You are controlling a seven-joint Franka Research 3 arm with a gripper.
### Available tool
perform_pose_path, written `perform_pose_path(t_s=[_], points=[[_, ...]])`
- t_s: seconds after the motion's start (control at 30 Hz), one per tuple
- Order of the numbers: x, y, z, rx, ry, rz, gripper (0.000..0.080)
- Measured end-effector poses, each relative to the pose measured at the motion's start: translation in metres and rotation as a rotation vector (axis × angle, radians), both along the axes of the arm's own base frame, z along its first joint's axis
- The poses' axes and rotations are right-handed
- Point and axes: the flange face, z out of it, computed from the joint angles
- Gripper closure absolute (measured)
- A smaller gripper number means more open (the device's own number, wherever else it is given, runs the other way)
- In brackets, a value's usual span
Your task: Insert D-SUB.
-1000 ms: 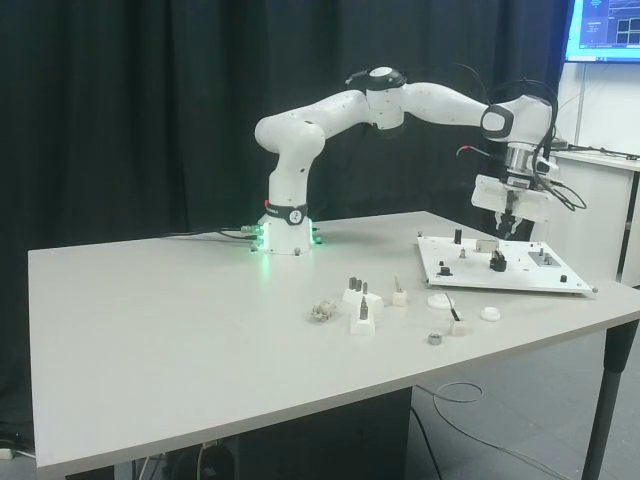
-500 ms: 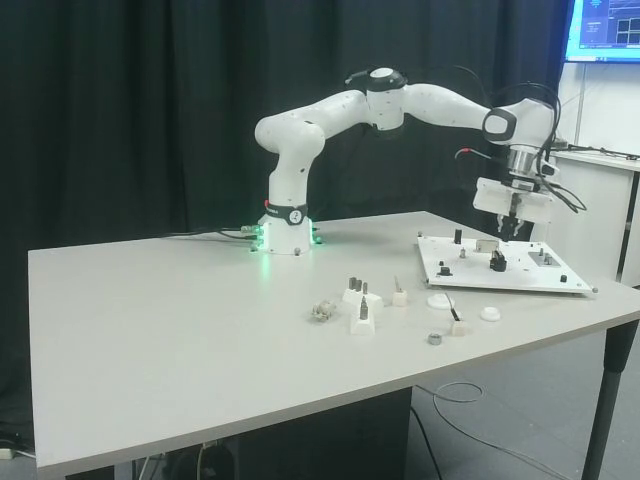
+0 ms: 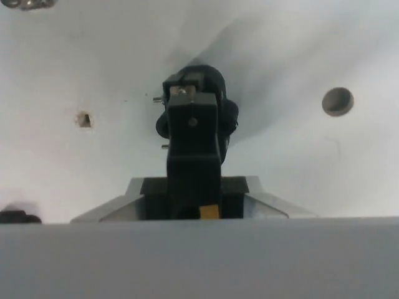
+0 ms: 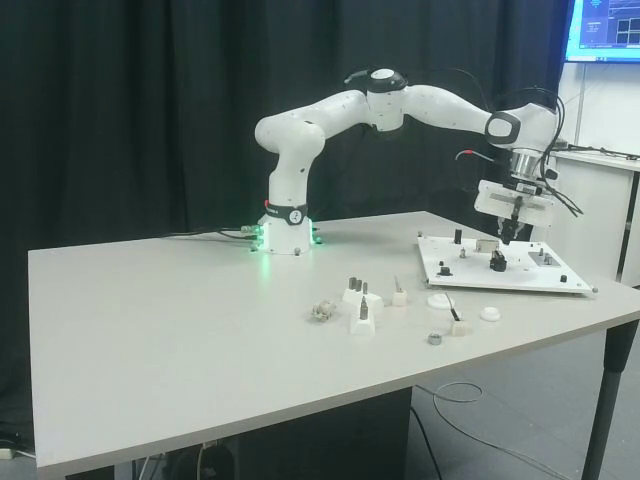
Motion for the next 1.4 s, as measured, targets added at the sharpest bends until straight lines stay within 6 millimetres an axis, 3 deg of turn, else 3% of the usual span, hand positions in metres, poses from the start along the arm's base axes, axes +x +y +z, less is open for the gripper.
perform_pose_path(t_s=[0.73, 1.4], points=[[-0.0048, 0.0064, -0.0077, -0.02, 0.057, 0.235, 0.0649], [-0.0031, 0.0027, -0.0095, -0.001, 0.073, 0.264, 0.0649]])
